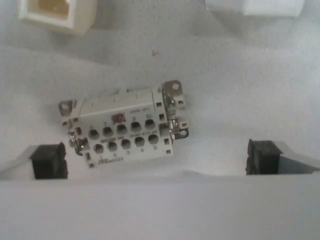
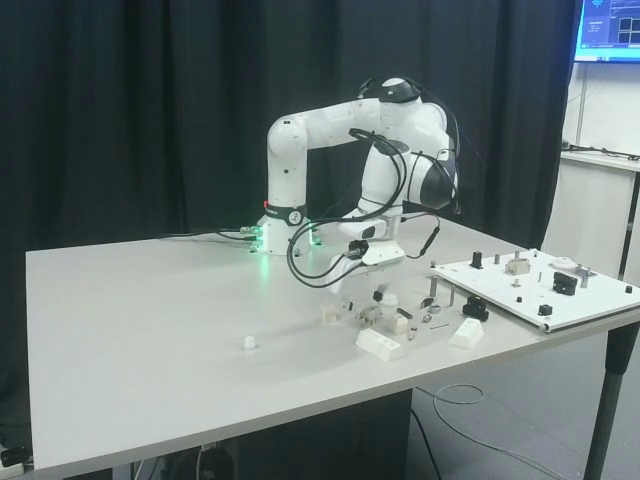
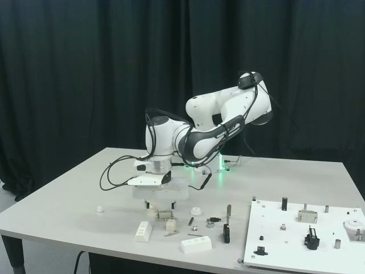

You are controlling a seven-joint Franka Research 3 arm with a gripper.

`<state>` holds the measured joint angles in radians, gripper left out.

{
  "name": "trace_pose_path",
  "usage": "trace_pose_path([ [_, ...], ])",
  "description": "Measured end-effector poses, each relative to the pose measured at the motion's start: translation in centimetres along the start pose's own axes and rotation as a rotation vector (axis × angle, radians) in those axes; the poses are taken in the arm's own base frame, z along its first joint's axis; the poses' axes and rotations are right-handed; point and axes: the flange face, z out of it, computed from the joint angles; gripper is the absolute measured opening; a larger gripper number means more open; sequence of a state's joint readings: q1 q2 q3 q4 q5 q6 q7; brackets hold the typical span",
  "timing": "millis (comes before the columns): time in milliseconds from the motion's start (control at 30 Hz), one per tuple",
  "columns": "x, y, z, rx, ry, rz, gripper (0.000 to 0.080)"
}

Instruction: Remove square peg 1.

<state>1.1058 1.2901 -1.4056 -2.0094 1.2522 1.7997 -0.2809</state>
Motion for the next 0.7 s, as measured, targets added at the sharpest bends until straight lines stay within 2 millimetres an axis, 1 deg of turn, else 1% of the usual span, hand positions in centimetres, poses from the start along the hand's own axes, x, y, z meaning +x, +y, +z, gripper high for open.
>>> trace_pose_path([
  [200, 0.1, -0.3, -0.3, 0.003, 0.002, 0.031, 0.0800],
  [400, 0.1, -1.6, -1.2, 0.018, 0.000, 0.071, 0.0800],
  [533, 0.1, -3.3, -2.4, 0.036, -0.008, 0.084, 0.0800],
  [700, -0.4, -6.3, -4.2, 0.065, -0.028, 0.105, 0.0800],
])
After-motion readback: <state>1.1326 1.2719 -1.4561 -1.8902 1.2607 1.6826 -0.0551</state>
